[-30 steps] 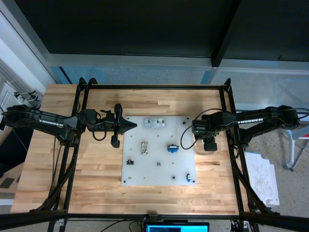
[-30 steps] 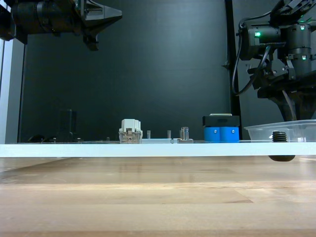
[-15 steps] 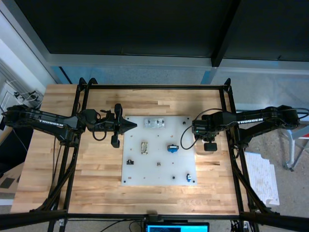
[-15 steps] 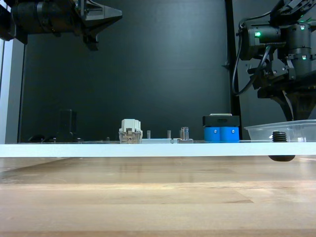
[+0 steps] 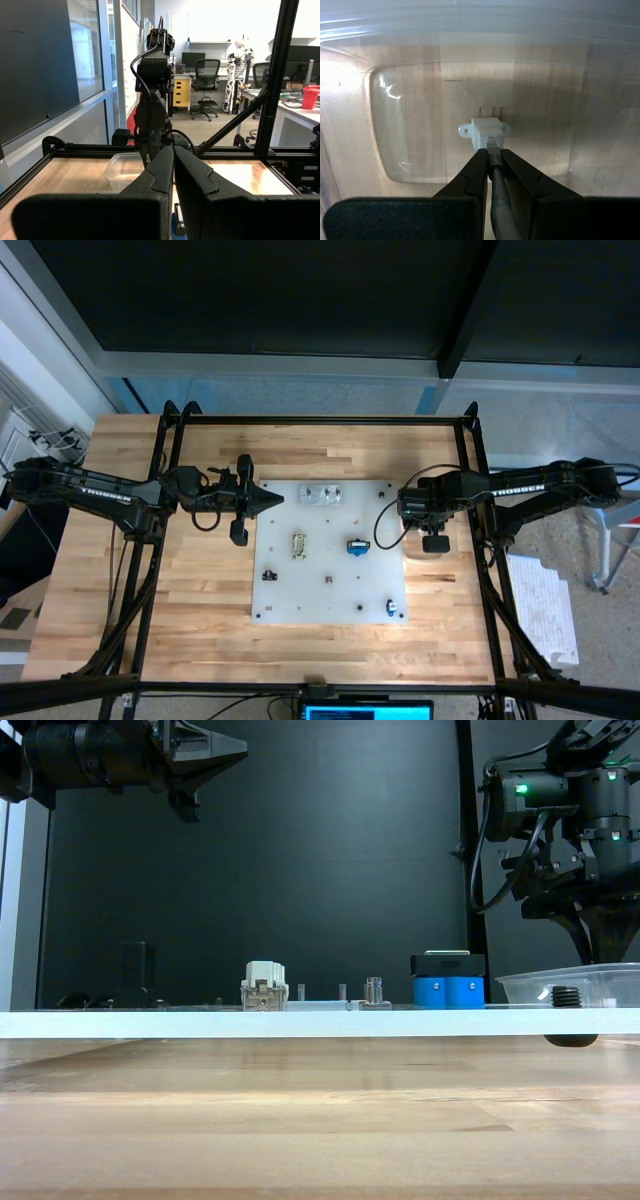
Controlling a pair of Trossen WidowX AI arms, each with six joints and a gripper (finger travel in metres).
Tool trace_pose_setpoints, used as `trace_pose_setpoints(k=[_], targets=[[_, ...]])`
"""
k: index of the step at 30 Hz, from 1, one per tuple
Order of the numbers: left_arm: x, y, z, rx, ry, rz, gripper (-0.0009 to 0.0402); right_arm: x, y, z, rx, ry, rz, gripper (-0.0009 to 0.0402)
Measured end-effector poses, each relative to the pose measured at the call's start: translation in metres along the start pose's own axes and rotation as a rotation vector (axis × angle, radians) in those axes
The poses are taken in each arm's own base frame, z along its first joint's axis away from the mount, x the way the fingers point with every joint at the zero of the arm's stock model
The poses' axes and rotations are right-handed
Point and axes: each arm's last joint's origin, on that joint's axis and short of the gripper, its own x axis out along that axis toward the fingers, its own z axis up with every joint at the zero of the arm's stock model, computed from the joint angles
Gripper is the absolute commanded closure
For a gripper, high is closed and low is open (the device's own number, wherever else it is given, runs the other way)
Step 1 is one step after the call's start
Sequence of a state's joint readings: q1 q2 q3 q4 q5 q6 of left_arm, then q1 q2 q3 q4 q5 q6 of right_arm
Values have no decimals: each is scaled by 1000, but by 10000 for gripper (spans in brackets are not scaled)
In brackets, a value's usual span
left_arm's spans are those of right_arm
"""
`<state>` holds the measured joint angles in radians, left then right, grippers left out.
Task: Pick the RJ45 connector and install on taskboard
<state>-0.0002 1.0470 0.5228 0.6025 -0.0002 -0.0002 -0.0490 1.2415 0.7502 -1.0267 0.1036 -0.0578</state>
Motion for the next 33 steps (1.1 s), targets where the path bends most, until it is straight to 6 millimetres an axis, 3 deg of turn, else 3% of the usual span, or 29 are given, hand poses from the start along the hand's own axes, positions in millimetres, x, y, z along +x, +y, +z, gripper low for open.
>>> trace_pose_setpoints(k=[17,33], targets=[[0,0,0,0,0,0,393,-14,-1,-5,7,-65,-1,392],[0,0,0,0,0,0,393,-76,4,-1,36,-164,59,392]])
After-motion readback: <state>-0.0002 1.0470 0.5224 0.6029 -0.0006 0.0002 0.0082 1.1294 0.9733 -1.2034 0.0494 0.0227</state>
